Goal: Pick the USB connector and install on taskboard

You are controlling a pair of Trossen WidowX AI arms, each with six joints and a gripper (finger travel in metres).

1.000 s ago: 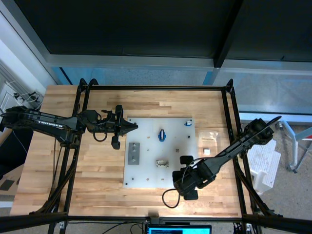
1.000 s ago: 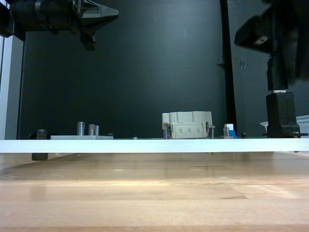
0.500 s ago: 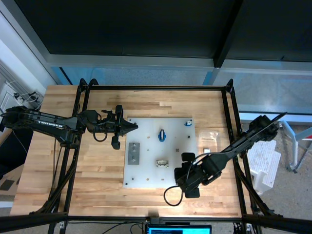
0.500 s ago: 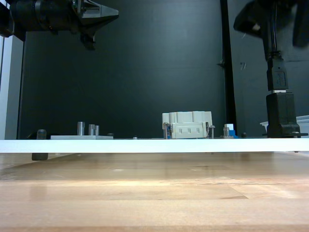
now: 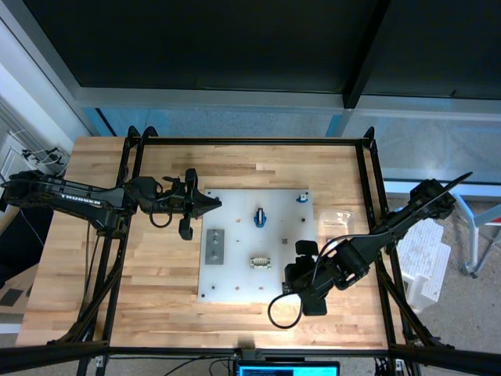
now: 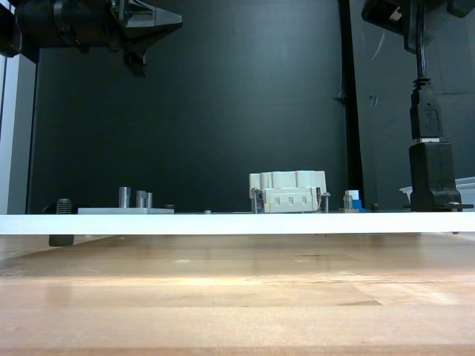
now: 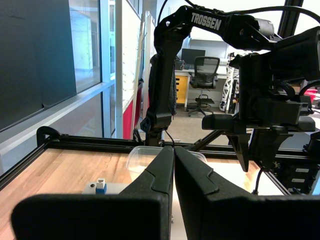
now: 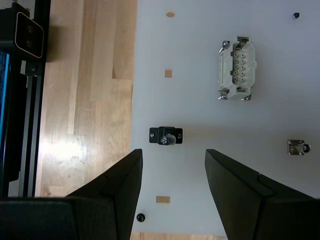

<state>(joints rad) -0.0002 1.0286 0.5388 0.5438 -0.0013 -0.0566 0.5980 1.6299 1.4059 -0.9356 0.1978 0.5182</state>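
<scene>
Low view: the USB connector [image 6: 425,119] stands upright in the black socket [image 6: 434,182], at about 4 o'clock on the taskboard [image 6: 223,223]. A pale strip shows between connector and socket, and the cable [image 6: 420,52] rises from the connector. At 12 o'clock above it hangs the right gripper [image 8: 172,160], its fingers [image 8: 120,185] spread and holding nothing. The left gripper [image 7: 173,165], fingers pressed together and empty, hovers near the board's 10 o'clock corner. The risk, as I judge it: the strip may mean a shallow seat. If the cable is tugged or snagged by a finger, it could tilt the connector or pull it out.
</scene>
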